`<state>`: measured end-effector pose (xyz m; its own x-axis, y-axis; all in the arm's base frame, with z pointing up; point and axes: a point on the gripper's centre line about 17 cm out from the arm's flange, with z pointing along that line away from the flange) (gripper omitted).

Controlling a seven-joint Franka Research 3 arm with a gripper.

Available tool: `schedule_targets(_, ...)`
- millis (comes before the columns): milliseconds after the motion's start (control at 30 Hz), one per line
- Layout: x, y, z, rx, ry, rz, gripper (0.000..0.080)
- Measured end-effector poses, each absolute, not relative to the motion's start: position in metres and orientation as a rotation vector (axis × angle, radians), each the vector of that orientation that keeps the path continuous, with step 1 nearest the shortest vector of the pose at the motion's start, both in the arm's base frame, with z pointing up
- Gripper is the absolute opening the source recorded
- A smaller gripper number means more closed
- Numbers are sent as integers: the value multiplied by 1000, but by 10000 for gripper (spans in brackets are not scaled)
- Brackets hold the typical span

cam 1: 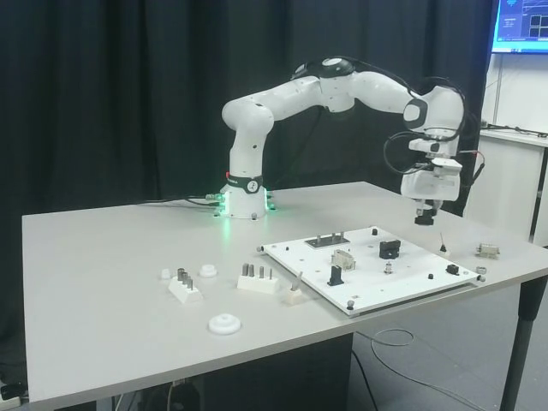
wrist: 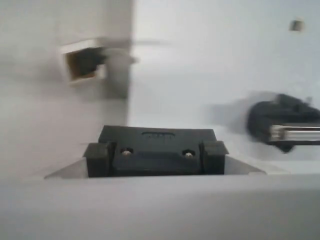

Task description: Insert D-SUB.

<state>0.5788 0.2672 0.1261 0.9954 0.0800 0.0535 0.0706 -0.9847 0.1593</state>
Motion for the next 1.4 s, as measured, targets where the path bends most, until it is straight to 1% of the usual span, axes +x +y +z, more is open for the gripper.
schedule_targets(267,578,221,128,2982,102,52,384)
schedule_targets(700,572,168,125,3046,33,-5,384)
schedule_targets(1400,563,163,111,3181,-24,-83,384)
